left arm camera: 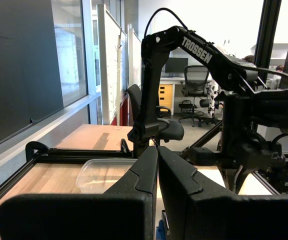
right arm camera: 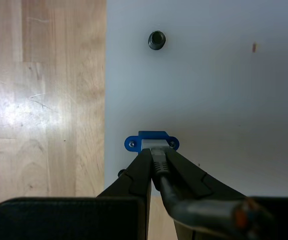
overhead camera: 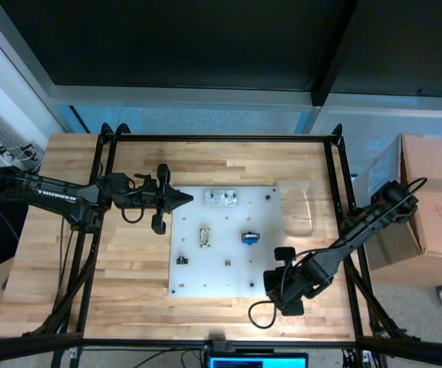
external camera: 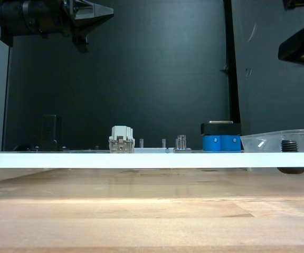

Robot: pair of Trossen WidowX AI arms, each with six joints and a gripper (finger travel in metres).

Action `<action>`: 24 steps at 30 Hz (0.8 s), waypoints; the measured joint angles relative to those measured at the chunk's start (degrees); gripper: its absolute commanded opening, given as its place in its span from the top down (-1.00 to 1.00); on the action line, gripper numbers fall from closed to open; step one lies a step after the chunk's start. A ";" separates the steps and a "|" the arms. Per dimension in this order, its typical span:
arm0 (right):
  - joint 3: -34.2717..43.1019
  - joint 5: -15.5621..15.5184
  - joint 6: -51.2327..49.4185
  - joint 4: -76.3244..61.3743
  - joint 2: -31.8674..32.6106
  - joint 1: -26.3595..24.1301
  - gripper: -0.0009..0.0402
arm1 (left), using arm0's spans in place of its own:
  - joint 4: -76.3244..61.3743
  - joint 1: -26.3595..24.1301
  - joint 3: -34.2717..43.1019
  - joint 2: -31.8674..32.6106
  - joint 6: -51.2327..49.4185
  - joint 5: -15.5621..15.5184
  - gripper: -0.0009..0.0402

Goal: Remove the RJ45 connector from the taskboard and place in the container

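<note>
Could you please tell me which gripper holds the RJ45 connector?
The right gripper, high over the taskboard's near right corner, is shut on the RJ45 connector; the left gripper, above its far left corner, is shut on nothing.

Left hand (overhead camera: 188, 198), right hand (right arm camera: 158, 155) high; open air above low board fixtures (external camera: 121, 140).

White "TROSSEN" lettering (brand name, all capitals) on the black link of the right arm (left arm camera: 199, 47)
</note>
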 measured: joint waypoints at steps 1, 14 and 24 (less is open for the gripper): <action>0.24 0.11 -0.02 -0.39 -0.31 0.00 0.96 | -0.02 0.00 -0.02 0.00 0.00 0.00 0.96; 4.42 0.55 -0.17 -6.71 -4.90 -0.98 0.96 | 0.02 0.00 -0.02 0.00 -0.02 0.02 0.96; 9.68 0.55 -0.31 -12.24 -8.31 -3.26 0.96 | 0.00 0.00 0.00 0.00 0.00 0.02 0.96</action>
